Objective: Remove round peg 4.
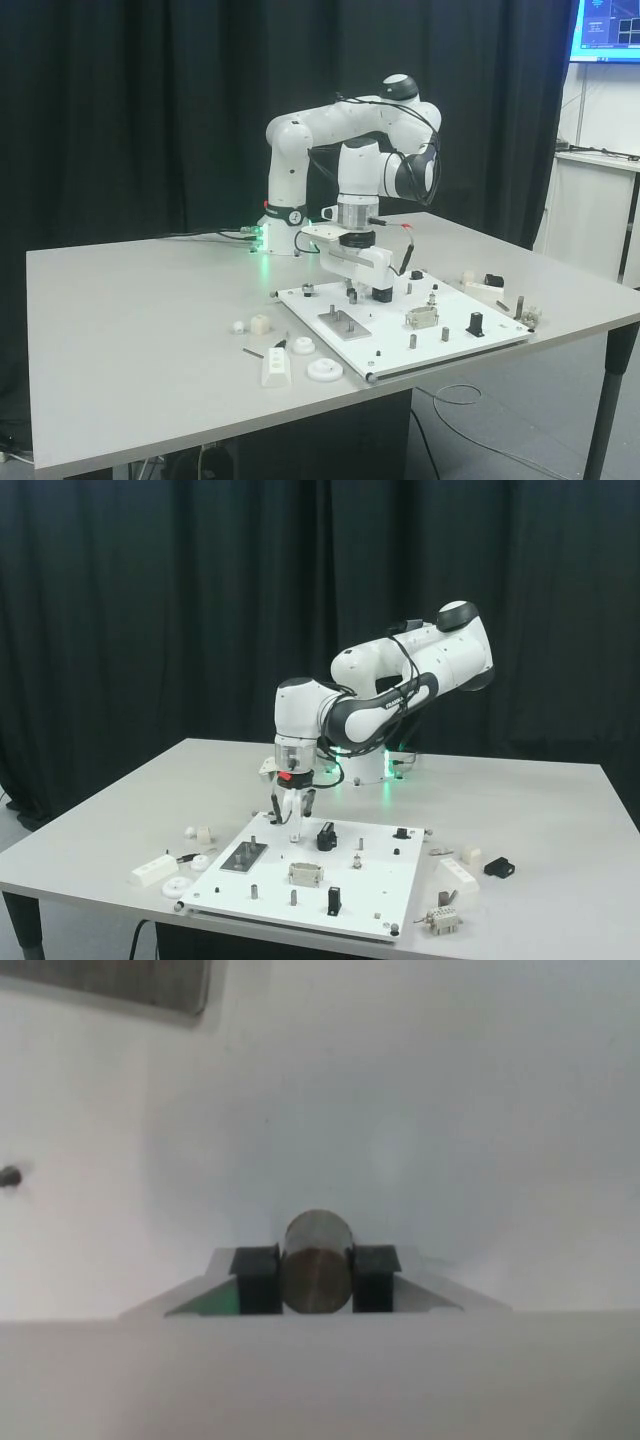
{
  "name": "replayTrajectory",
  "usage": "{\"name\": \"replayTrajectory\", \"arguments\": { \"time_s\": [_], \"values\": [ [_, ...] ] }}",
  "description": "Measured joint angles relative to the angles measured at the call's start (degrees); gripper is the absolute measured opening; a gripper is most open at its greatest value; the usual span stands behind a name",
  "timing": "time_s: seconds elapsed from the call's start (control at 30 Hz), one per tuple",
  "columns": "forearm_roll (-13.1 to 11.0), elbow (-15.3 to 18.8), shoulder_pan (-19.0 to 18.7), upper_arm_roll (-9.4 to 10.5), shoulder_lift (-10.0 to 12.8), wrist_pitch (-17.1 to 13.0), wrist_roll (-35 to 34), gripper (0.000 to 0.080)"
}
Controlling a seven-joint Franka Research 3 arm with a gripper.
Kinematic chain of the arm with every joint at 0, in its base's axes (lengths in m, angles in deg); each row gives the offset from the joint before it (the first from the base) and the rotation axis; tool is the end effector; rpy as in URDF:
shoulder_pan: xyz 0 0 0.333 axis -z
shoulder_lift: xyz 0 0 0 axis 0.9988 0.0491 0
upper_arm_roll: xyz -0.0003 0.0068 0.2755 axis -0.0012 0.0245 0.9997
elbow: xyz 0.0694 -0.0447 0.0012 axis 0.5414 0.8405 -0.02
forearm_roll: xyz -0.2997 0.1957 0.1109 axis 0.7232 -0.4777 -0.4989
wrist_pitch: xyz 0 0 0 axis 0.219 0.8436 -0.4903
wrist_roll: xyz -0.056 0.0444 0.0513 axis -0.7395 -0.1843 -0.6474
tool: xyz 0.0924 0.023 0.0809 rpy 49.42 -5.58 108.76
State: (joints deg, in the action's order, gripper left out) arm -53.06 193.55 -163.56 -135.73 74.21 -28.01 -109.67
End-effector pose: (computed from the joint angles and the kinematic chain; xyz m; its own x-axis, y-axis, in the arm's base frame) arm 0.4649 -0.0777 0.1783 -0.5519 -0.8336 -0.0247 -0.8312 0.5522 -0.0643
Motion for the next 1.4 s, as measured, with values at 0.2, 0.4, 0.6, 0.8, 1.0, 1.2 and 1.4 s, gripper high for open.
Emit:
{"name": "replayTrajectory", "arguments": {
  "time_s": [0.2, 0.4, 0.6, 0.8, 1.0, 1.2, 1.4],
  "values": [
    [0.32, -0.2, 0.19, -0.1, 0.0, 0.29, 0.0, 0.0149],
    [0.82, -0.57, 0.49, -0.12, 0.0, 0.62, 0.0, 0.0149],
    [1.28, -1.07, 1.01, -0.13, 0.0, 1.27, 0.0, 0.0149],
    [1.73, -1.25, 1.14, -0.25, 0.0, 1.61, 0.0, 0.0149],
    [2.25, -1.4, 1.19, -0.69, 0.0, 2.22, -0.27, 0.0149],
    [2.26, -1.49, 1.37, -0.75, 0.0, 2.49, -0.58, 0.0149],
    [2.26, -1.52, 1.42, -0.72, 0.0, 2.52, -0.7, 0.0149]
  ]
}}
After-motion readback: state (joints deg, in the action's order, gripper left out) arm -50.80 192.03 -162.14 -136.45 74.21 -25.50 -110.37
